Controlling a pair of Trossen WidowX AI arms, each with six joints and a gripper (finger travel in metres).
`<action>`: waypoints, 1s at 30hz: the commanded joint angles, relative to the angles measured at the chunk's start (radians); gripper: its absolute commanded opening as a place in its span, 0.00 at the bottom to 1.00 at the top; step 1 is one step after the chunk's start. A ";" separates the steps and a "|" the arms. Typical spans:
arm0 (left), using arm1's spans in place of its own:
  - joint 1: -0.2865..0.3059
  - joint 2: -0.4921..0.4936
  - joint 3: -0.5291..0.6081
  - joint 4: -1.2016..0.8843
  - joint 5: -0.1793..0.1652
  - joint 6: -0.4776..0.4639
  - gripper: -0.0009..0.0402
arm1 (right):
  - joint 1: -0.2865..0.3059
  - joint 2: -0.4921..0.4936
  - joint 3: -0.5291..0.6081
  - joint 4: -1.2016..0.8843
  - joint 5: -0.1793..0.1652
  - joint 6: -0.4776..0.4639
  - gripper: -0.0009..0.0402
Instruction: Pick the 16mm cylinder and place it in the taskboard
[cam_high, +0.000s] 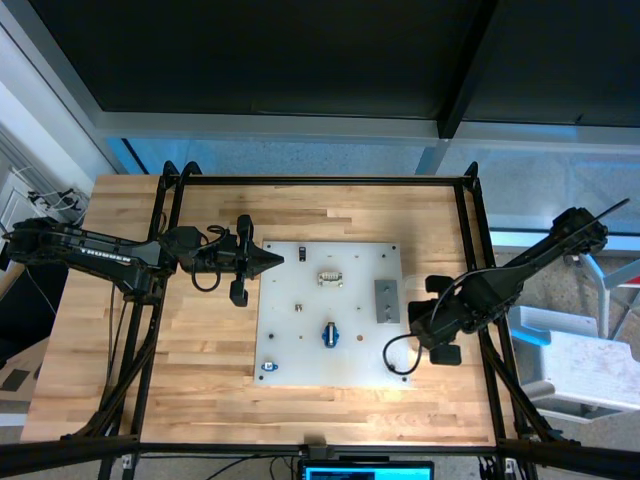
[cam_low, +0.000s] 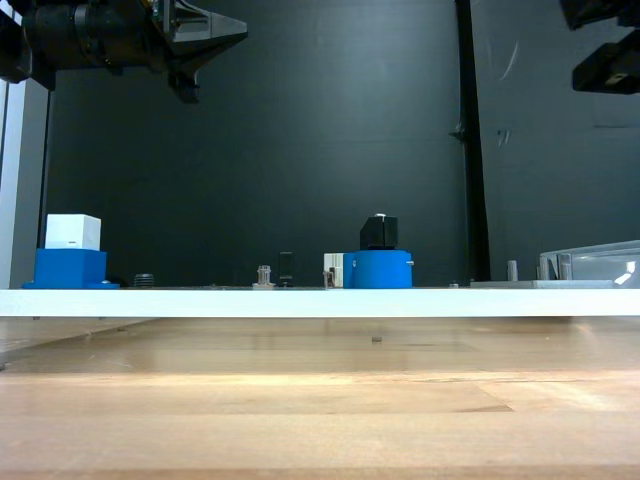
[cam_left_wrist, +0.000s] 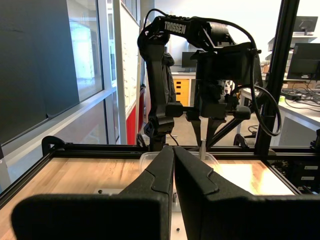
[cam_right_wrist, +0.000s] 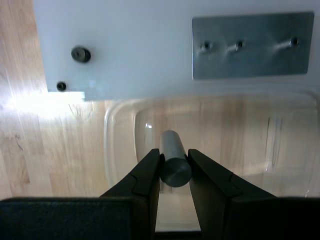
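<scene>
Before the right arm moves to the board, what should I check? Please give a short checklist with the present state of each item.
1. 16mm cylinder clamped in the right pincer: ok, one finger on each side.
2. Cylinder clear of the clear tray rim: cannot tell.
3. Right pincer over the taskboard: not ok, it hangs over the tray beside the board.
4. Target spot on the board identified: cannot tell.
5. Left pincer out of the way: ok, shut, raised at the board's left edge.

Pale grey 16mm cylinder (cam_right_wrist: 175, 162); white taskboard (cam_high: 300, 345); blue knob (cam_high: 329, 335); light wood-grain table (cam_high: 180, 385).
</scene>
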 joint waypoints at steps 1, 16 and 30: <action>0.000 0.000 0.000 0.000 0.000 0.000 0.02 | -0.016 0.033 0.026 0.011 0.004 -0.013 0.09; 0.000 0.000 0.000 0.000 0.000 0.000 0.02 | -0.083 0.171 0.132 0.040 0.004 -0.087 0.09; 0.000 0.000 0.000 0.000 0.000 0.000 0.02 | -0.150 0.274 0.211 0.073 0.003 -0.152 0.09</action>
